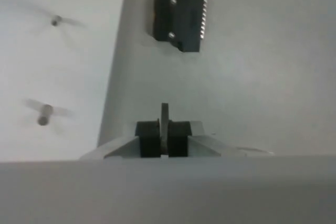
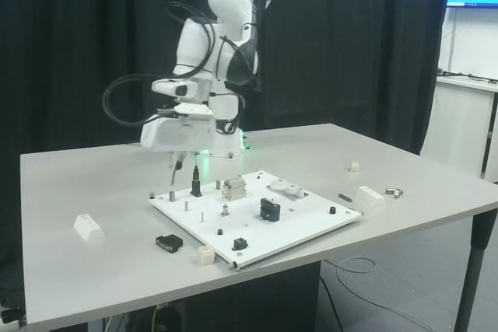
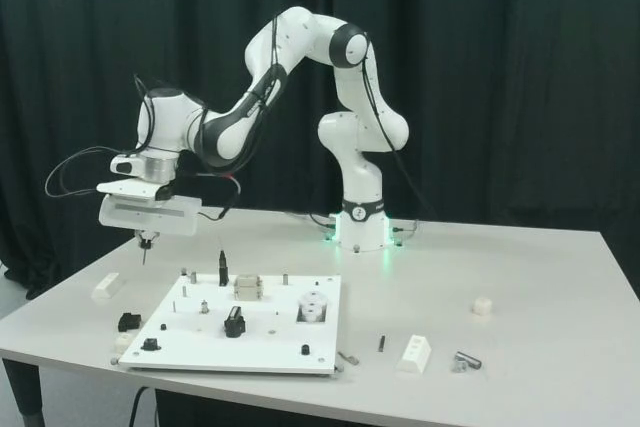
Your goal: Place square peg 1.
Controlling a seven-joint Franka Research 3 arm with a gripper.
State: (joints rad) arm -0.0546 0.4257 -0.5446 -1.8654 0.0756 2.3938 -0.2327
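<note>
My gripper (image 1: 164, 139) is shut on a thin grey square peg (image 1: 165, 113), which sticks out between the two black fingers (image 1: 148, 138). In the first room view the gripper (image 2: 176, 162) hangs above the far left corner of the white board (image 2: 311, 227), with the peg (image 2: 173, 174) pointing down and clear of the surface. The second room view shows the gripper (image 3: 147, 240) just off the white board's (image 3: 300, 352) far left edge, above the grey table. Below the gripper lies grey table (image 1: 252, 77), right beside the white board's edge (image 1: 79, 77).
A black connector (image 1: 180, 17) lies on the table by the board; it shows as connector (image 2: 169, 243) in the first room view. Two pins (image 1: 55, 20) stand on the board. A white block (image 2: 89, 227) lies left of it, and another white block (image 2: 370, 196) lies to the right.
</note>
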